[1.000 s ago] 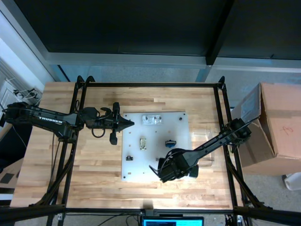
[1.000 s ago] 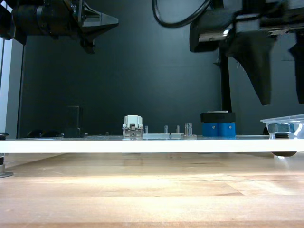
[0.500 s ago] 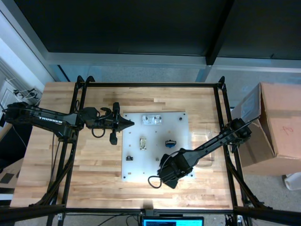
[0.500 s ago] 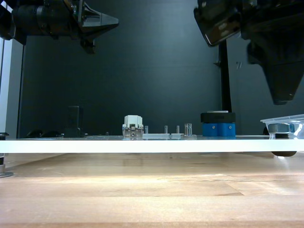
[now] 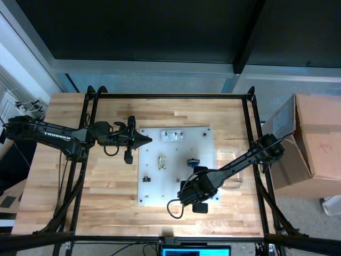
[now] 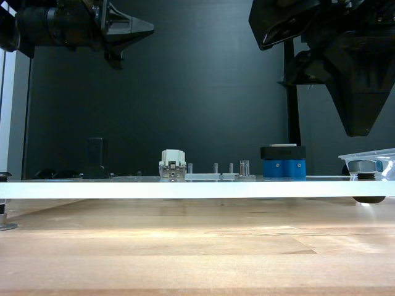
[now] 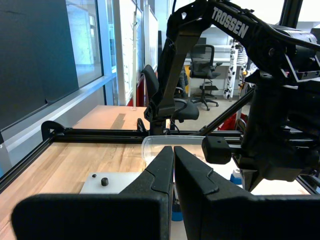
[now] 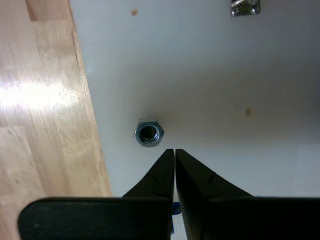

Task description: Pick the M12 nut and place it on its threads and fasten

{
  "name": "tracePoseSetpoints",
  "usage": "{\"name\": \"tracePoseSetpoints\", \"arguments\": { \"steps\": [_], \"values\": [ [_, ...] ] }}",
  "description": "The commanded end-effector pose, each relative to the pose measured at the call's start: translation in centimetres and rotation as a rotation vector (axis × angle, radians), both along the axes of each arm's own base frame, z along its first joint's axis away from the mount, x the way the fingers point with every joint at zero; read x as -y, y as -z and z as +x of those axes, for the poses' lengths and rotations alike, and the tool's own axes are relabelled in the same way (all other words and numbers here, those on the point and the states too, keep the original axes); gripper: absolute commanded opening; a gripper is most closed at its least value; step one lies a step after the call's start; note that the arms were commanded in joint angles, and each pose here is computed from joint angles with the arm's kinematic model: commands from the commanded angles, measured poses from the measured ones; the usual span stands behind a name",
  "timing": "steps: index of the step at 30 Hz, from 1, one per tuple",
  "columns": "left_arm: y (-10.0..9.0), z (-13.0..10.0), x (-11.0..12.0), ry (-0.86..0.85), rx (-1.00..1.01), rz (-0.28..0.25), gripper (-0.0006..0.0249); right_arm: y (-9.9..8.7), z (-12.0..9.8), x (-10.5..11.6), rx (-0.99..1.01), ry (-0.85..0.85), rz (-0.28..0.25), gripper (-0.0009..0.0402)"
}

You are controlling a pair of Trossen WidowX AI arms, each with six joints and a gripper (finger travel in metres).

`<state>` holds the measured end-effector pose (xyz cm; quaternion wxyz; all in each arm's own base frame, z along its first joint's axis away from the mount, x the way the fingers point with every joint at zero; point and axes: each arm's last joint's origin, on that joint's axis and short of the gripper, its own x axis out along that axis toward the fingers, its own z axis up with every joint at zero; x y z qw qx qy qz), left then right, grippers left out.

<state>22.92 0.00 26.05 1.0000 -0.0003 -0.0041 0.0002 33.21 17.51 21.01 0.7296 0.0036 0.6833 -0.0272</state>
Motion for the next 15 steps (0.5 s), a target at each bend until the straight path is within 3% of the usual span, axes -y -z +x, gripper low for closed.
{"name": "tracePoseSetpoints", "arguments": {
  "steps": [1,7,15],
  "values": [
    [0.0,0.0,0.0,0.000,0.000,0.000,0.0000,0.6,-0.2,0.3,-0.002,-0.045,-0.003,0.0006],
    [0.0,0.0,0.0,0.000,0.000,0.000,0.0000,1.9,-0.7,0.6,0.024,-0.072,0.019,0.0000],
    [0.0,0.0,0.0,0.000,0.000,0.000,0.0000,2.3,-0.9,0.6,0.026,-0.091,0.019,0.0000]
  ]
}}
